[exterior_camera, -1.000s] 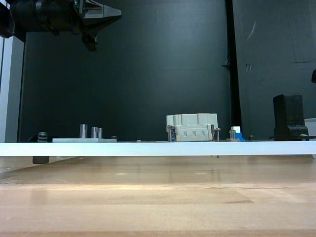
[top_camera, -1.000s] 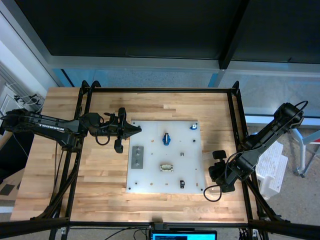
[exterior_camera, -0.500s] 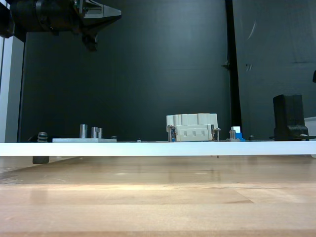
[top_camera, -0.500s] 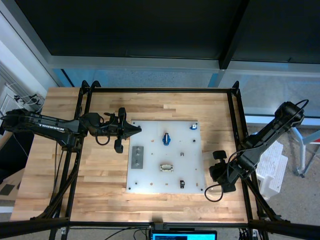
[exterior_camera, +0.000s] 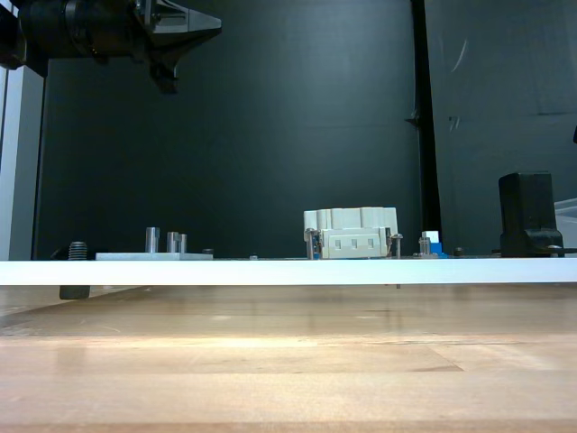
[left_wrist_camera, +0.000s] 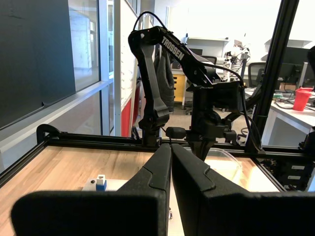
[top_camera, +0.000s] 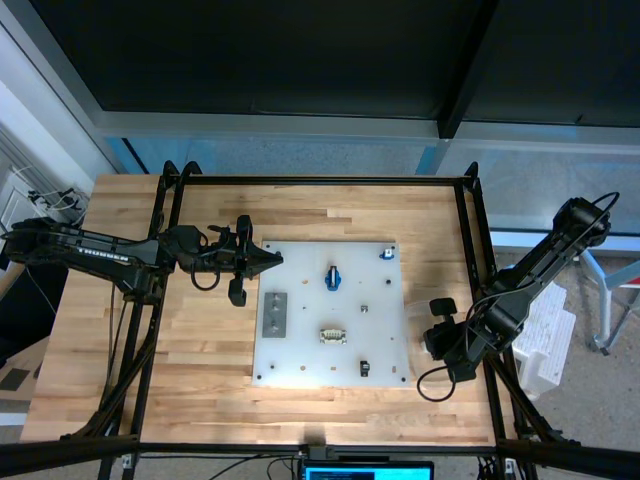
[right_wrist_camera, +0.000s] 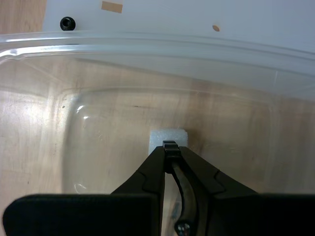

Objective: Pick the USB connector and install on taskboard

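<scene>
USB connector (right_wrist_camera: 170,144): tiny dark plug pinched at tips of right gripper (right_wrist_camera: 170,148), jaws closed on it, above clear tray (right_wrist_camera: 147,42) and small white piece (right_wrist_camera: 168,136), just right of taskboard (top_camera: 300,340). Step, as I judge: pick done, carry to board is next. Next move needs travel left, then alignment over the mount, probably the black block (top_camera: 366,368) at board's near edge. Left gripper (top_camera: 272,258) closed, empty, parked over board's far-left corner. Text: "TROSSEN" on right arm (left_wrist_camera: 172,46).
</scene>
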`<state>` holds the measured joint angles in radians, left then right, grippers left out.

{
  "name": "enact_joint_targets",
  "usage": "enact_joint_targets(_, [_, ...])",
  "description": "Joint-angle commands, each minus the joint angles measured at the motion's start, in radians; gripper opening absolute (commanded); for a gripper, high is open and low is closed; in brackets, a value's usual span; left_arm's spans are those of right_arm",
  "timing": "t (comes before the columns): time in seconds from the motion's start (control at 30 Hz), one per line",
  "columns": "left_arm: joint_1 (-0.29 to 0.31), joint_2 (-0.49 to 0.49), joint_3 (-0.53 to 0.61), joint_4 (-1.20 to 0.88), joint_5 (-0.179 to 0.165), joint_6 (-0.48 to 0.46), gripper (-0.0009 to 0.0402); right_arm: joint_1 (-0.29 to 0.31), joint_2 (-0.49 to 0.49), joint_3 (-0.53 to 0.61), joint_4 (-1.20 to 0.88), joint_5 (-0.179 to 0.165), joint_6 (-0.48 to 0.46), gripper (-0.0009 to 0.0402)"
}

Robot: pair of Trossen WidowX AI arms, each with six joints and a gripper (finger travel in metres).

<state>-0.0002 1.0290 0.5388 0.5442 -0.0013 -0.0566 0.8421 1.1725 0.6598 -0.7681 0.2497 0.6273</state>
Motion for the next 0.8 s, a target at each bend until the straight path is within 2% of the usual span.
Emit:
enact_joint_targets(0.03, [0.000,0.000,0.000,0.000,0.000,0.000,0.0000,0.004,-0.018,-0.014,0.006,0.018,0.013,0.0000])
enact_joint_targets(0.47, [0.000,0.000,0.000,0.000,0.000,0.000,0.0000,0.011,-0.065,-0.014,-0.018,0.022,0.018,0.0000])
enact_joint_targets(0.67, [0.000,0.000,0.000,0.000,0.000,0.000,0.0000,0.006,-0.063,0.068,-0.094,0.021,0.019,0.0000])
enact_joint_targets(0.8, [0.000,0.000,0.000,0.000,0.000,0.000,0.0000,-0.020,-0.026,0.149,-0.151,0.020,0.019,0.0000])
